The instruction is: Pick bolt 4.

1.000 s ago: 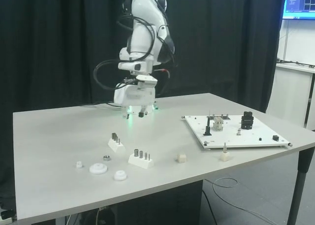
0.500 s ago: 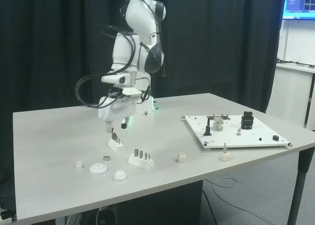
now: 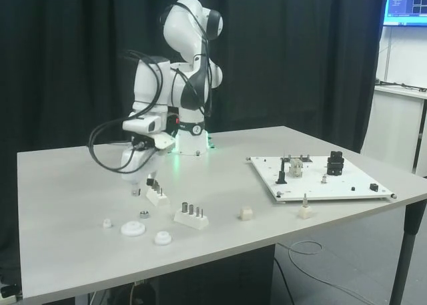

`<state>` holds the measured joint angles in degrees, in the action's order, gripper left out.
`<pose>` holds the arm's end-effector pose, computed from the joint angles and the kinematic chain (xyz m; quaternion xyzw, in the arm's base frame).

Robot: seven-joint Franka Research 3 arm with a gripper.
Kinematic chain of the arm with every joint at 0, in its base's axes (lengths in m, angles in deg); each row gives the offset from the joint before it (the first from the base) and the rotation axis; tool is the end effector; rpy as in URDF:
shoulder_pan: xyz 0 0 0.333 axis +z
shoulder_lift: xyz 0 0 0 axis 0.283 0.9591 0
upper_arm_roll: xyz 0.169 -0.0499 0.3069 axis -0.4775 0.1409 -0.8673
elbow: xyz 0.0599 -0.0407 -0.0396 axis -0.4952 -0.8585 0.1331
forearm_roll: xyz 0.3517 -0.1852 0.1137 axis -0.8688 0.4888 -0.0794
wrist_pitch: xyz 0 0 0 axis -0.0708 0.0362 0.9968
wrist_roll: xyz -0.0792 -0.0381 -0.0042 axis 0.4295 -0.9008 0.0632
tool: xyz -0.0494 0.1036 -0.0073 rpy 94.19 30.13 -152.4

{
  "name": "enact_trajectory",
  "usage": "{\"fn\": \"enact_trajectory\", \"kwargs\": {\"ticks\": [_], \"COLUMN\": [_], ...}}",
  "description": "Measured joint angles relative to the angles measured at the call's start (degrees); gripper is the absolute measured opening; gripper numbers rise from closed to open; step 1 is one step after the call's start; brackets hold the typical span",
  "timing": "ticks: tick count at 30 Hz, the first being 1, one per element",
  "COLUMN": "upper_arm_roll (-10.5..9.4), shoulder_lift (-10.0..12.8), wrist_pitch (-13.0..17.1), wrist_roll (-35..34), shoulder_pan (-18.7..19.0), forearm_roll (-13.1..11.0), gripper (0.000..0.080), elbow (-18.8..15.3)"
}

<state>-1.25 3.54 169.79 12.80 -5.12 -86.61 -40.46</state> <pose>0.6003 -0.4037 0.2866 0.9975 0.0352 0.0144 0.0596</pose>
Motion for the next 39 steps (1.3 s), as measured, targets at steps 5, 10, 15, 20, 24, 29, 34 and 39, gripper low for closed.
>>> {"fn": "enact_trajectory", "kwargs": {"ticks": [5,10,15,20,24,29,34,39], "upper_arm_roll": [0.44,0.74,1.16,1.54,1.84,2.08,2.13,2.09], "shoulder_lift": [1.21,2.02,2.85,3.66,4.04,4.26,4.27,4.27], "wrist_pitch": [-1.35,-2.13,-2.17,-1.98,-1.16,0.33,2.52,4.21], "wrist_roll": [5.27,10.52,13.61,16.15,18.02,19.89,21.22,22.6], "shoulder_pan": [-0.05,-0.05,-0.05,-0.07,-0.07,-0.07,-0.07,-0.06], "forearm_roll": [-1.69,-2.36,-2.89,-4.07,-5.32,-7.26,-9.15,-10.64], "gripper": [0.08,0.08,0.08,0.08,0.08,0.08,0.08,0.08], "elbow": [0.47,0.47,0.39,0.21,-0.28,-1.1,-2.3,-3.41]}}
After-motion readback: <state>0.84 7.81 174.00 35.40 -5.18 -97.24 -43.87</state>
